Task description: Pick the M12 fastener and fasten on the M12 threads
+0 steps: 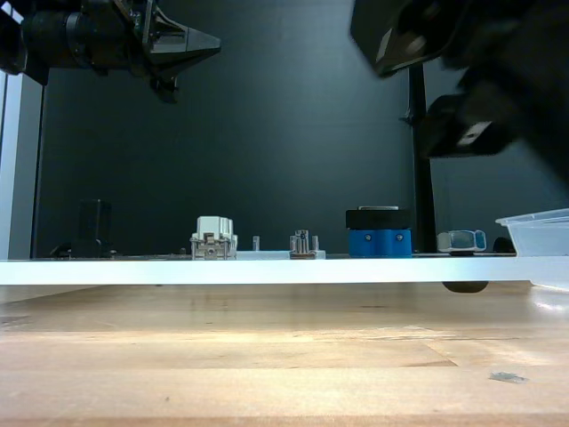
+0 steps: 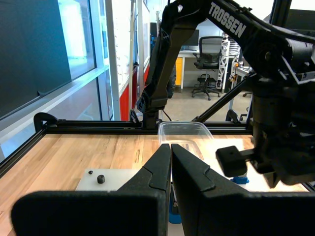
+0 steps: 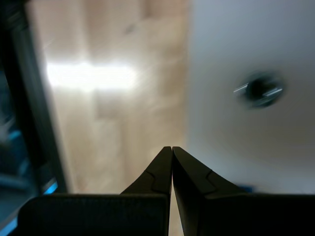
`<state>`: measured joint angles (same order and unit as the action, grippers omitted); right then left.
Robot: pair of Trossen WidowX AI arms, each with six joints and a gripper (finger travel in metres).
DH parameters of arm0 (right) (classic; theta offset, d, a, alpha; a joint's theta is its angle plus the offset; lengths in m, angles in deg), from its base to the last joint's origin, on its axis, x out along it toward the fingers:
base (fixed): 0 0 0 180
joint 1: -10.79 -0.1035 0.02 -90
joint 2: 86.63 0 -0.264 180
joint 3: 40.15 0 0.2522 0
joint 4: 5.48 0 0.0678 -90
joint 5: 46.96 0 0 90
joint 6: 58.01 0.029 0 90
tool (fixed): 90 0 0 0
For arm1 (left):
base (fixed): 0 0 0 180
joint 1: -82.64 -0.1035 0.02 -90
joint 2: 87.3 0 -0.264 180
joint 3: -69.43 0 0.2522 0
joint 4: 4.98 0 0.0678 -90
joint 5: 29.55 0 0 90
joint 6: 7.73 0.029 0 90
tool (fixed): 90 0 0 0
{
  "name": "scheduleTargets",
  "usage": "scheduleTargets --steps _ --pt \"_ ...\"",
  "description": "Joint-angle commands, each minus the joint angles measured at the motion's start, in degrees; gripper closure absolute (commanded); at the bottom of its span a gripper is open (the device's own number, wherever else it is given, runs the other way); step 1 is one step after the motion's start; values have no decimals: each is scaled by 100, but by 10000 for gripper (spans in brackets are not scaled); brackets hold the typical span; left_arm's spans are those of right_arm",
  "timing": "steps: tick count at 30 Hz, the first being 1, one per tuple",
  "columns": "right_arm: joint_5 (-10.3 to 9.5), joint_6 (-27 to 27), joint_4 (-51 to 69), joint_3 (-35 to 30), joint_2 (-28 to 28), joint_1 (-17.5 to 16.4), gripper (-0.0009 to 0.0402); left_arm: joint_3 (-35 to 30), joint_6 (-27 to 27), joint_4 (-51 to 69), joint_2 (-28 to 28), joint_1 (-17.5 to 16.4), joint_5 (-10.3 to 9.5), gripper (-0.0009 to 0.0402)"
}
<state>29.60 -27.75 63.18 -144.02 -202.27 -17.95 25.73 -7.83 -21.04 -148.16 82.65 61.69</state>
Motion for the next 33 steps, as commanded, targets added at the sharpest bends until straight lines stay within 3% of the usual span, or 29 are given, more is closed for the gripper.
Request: scheduleTargets --steps 1,3,6,9,13,15,29,31,33 --pt "87 -15 44 -2 17 -4 393 -2 0 -4 0 0 2 393" --pt "192 -9 44 -2 17 -4 393 -2 0 -2 0 -2 2 393" --pt "610 31 44 -2 26 -2 393 -2 0 -4 0 -2 2 393" --pt "1176 101 39 -4 83 0 393 -2 0 -4 0 -2 2 393" --pt "2090 168 118 -42 114 2 393 -2 0 -4 0 -2 2 393" --pt "2341 254 149 -35 114 7 393 -2 0 -4 0 0 2 393" --pt "2229 295 44 -13 -118 9 393 -2 0 -4 0 -2 2 393" --pt "2085 289 17 -13 -118 9 393 -2 0 -2 0 0 2 393" --pt "1738 271 -4 -13 -116 9 393 -2 0 -4 0 -2 2 393"
